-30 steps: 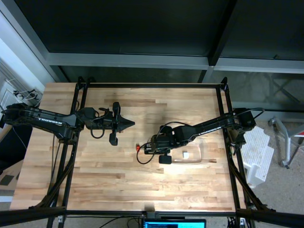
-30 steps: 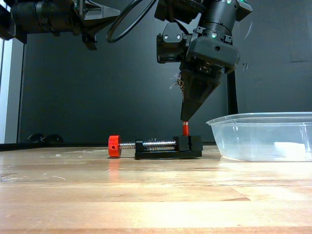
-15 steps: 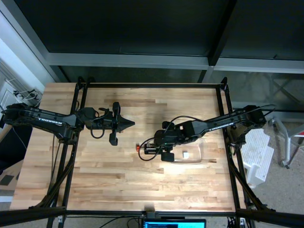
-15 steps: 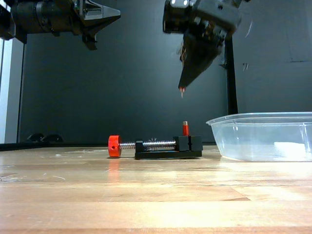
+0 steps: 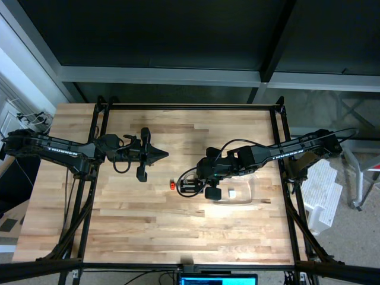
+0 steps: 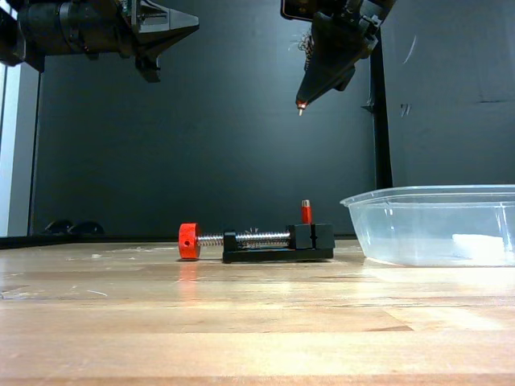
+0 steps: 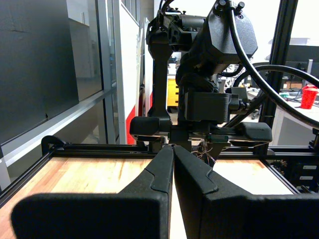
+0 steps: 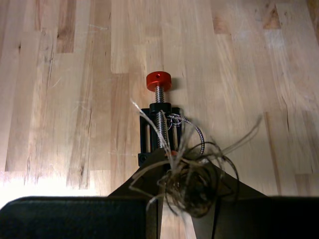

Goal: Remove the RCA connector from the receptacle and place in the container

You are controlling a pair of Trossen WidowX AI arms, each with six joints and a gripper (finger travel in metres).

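Two tools hang high: left tool (image 6: 191, 24) clenched empty at left; right tool (image 6: 304, 99) grasps the connector (image 6: 301, 108) above the receptacle (image 6: 278, 241), which sits on the surface (image 6: 241, 322) beside the container (image 6: 434, 225)

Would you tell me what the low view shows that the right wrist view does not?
Only low view: the container, the left gripper parked high, shut, and the right gripper high above the receptacle, shut on the connector. Only right wrist view: the receptacle's top side, with its silvery arch. Both: the receptacle, its red knob and the table.
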